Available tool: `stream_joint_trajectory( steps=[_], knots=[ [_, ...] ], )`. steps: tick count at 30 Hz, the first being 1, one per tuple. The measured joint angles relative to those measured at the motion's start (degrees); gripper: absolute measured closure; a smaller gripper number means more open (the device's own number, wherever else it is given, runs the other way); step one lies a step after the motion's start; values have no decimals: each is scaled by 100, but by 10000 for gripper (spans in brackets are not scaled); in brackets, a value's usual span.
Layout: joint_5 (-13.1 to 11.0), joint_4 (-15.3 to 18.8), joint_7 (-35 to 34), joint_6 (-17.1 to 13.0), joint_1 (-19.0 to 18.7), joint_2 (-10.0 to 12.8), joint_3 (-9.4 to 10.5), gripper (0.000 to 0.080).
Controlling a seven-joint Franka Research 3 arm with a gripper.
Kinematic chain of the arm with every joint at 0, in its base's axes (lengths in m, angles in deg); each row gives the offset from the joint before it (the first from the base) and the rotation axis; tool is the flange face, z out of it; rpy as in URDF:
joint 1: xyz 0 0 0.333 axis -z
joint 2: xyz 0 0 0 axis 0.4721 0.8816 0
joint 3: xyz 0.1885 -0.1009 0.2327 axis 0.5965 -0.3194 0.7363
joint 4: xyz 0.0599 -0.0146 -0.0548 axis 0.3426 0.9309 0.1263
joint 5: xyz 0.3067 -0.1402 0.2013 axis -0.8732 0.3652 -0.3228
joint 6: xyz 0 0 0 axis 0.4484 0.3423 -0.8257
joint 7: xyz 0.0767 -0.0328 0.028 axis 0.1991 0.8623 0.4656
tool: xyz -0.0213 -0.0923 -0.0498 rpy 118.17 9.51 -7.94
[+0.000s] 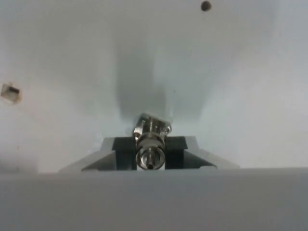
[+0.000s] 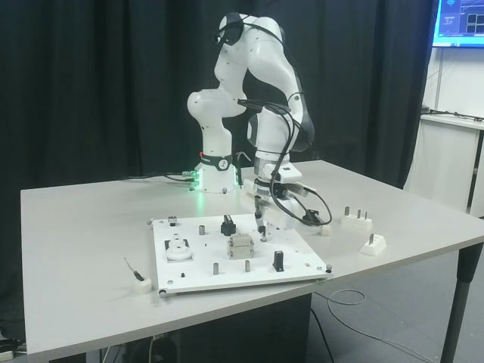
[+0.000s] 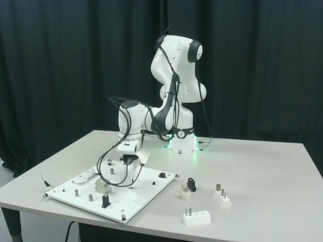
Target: Insert BNC.
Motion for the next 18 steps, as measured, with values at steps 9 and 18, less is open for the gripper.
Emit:
stream_joint_trajectory(
  steps=[9, 18],
  knots=[
    [6, -1, 199, 0, 5, 0, 3, 682],
    [-24, -1, -481, 1, 17, 0, 7, 682]
  ],
)
